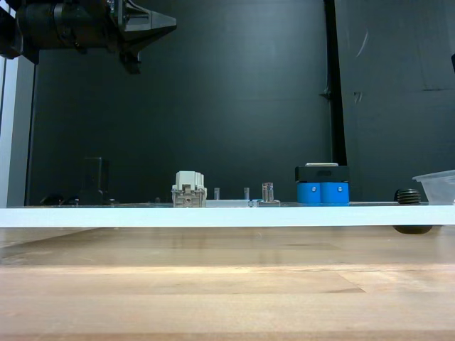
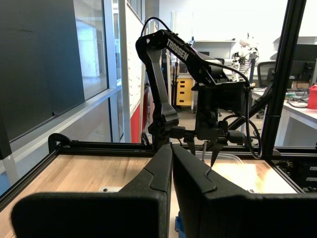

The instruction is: Pick the RJ45 connector and install on taskboard

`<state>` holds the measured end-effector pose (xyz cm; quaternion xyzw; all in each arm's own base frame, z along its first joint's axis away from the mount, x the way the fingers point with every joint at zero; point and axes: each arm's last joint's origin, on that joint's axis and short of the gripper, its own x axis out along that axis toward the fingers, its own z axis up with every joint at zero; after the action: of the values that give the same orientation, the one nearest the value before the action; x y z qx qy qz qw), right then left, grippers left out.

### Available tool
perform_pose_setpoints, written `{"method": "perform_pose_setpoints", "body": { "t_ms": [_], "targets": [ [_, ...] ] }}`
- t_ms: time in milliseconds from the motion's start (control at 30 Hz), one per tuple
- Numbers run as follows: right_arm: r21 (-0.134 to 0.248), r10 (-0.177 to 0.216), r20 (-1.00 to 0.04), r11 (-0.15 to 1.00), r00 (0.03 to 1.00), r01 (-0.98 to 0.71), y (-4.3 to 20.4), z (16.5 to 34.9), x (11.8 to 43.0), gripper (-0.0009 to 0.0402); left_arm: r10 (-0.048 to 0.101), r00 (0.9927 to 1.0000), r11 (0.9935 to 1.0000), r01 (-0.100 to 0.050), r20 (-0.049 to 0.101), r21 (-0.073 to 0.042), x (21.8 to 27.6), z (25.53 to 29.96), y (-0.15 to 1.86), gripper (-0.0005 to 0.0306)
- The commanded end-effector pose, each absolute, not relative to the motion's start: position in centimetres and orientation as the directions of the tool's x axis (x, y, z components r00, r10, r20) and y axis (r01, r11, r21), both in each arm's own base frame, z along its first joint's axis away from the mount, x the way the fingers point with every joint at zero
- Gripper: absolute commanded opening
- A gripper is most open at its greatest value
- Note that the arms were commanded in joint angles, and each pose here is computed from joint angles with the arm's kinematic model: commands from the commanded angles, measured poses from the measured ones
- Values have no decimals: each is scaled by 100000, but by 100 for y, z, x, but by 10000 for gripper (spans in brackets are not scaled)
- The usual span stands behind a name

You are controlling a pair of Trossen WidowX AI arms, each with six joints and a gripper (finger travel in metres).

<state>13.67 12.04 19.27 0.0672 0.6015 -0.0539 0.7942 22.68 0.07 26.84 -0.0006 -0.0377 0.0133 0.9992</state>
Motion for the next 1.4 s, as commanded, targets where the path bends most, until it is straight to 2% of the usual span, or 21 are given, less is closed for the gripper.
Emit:
{"method": "perform_pose_setpoints", "body": {
  "t_ms": [33, 500, 667, 833, 1233, 1400],
  "targets": [
    [4357, -395, -96182, 98493, 27367, 16735, 1205, 1927, 1369, 184, 2708, 99674, 99963, -2699, 7600, -223, 2269, 2685, 8, 0],
    [4732, -144, -96039, 98462, 27867, 16816, 1207, 1928, 1374, 116, 2708, 99674, 99963, -2702, 7600, -185, 2269, 2685, 8, 0],
    [3409, -1893, -95498, 98435, 29605, 17292, 1203, 1930, 1380, 94, 2670, 99675, 99964, -2661, 7600, -223, 2269, 2685, 7, 0],
    [3424, -1861, -95522, 98436, 29530, 17279, 1203, 1930, 1379, 69, 2708, 99674, 99963, -2699, 7600, -223, 2269, 2685, 8, 0],
    [5761, 1033, -96146, 98468, 27476, 16458, 1215, 1934, 1372, 1, 2670, 99675, 99964, -2661, 7600, -223, 2269, 2685, 7, 0],
    [6139, 1327, -96020, 98447, 27899, 16448, 1220, 1950, 1377, 1, 2670, 99675, 99964, -2661, 7600, -223, 2269, 2685, 7, 0]
  ]
}}
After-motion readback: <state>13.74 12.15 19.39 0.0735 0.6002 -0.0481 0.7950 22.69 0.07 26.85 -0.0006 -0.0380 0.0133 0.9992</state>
